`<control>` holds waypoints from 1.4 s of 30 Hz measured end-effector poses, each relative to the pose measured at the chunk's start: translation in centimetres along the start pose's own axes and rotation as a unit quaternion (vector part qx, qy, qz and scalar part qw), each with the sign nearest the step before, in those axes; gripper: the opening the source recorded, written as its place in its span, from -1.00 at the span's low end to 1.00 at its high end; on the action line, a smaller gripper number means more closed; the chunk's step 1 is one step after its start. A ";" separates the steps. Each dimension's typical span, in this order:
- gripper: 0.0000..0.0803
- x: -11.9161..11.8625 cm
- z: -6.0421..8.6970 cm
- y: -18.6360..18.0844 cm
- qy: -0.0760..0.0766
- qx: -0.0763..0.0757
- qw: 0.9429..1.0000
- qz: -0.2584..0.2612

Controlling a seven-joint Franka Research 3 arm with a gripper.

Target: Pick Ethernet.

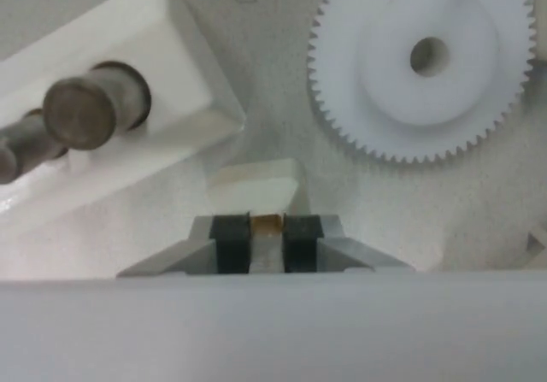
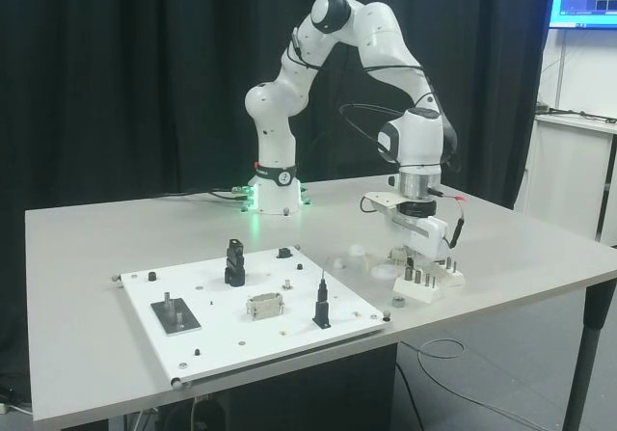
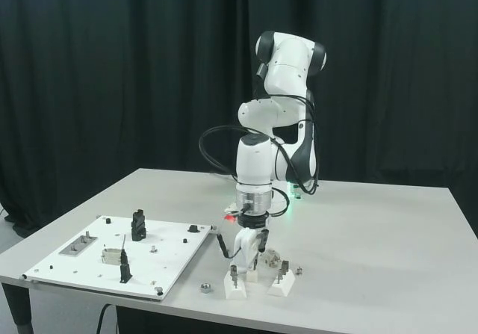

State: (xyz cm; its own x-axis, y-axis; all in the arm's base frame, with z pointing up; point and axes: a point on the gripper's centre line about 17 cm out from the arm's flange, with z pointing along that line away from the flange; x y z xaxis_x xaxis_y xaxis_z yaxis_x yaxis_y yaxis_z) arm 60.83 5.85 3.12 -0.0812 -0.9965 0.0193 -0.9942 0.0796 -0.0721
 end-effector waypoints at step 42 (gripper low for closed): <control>-0.81 1.0 -3.3 -1.2 -0.008 -0.007 1.000 0.000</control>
State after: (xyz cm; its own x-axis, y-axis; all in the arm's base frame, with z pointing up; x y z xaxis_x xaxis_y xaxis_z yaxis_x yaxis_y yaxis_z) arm 61.74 4.86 6.55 -0.0795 -0.9968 0.0039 -0.9952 0.0792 -0.0575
